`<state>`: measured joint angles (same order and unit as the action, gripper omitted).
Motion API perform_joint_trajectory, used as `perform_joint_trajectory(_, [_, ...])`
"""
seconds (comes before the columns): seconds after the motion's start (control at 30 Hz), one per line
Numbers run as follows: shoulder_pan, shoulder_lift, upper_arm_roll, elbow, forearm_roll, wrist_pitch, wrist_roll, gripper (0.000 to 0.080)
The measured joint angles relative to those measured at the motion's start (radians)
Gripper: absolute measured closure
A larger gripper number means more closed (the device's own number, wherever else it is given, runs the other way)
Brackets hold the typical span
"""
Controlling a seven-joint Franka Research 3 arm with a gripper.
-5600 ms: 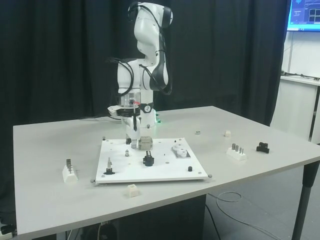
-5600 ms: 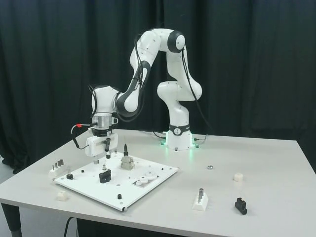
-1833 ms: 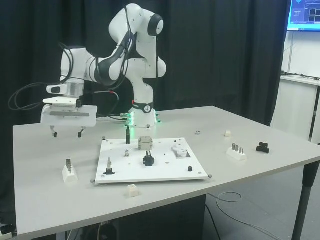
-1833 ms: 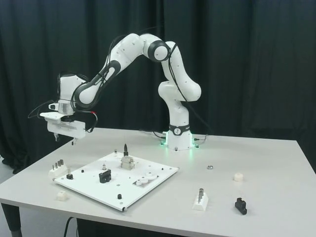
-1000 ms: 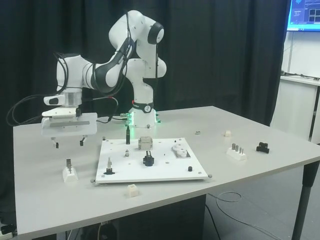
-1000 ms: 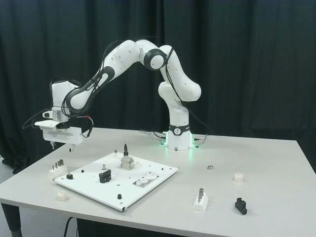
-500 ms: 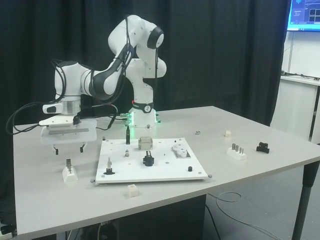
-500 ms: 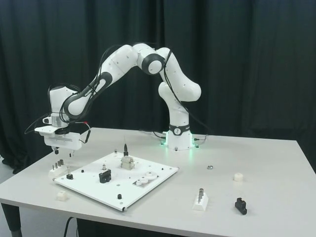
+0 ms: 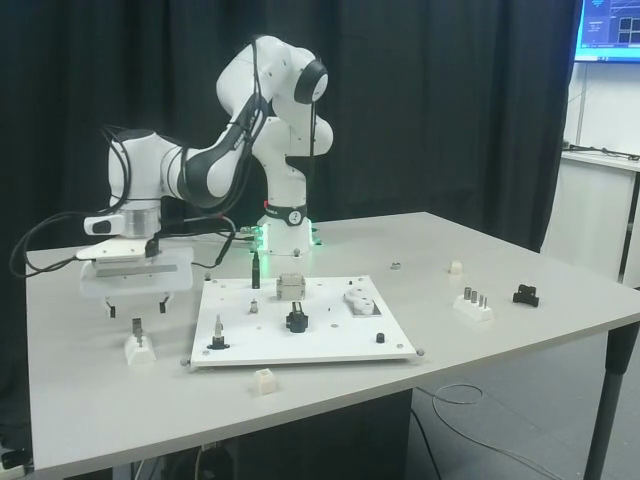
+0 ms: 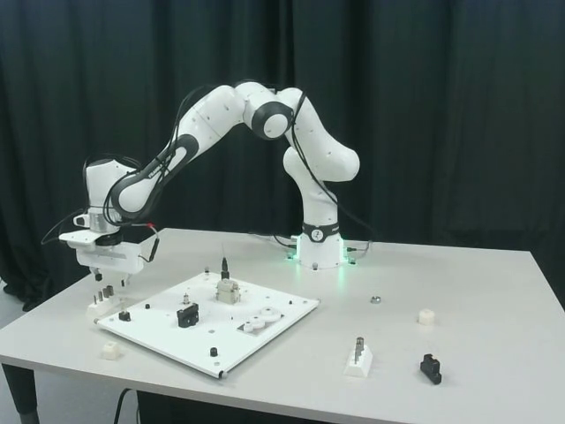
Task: Pick square peg 4.
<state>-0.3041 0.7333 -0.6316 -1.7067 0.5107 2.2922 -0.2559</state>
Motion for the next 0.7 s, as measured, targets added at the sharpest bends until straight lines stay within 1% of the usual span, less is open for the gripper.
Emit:
perform_joint_trajectory(0.37, [-0.006,0.035,0.002,0.022,0.018,0.0,0.0,0.0003])
perform_joint_trajectory(0.5, [-0.009,0.044,0.004,0.024,0.028,0.0,-0.001,0.0003])
perform_joint_trajectory(0.7, [-0.017,0.052,0.01,0.025,0.029,0.0,-0.005,0.0003])
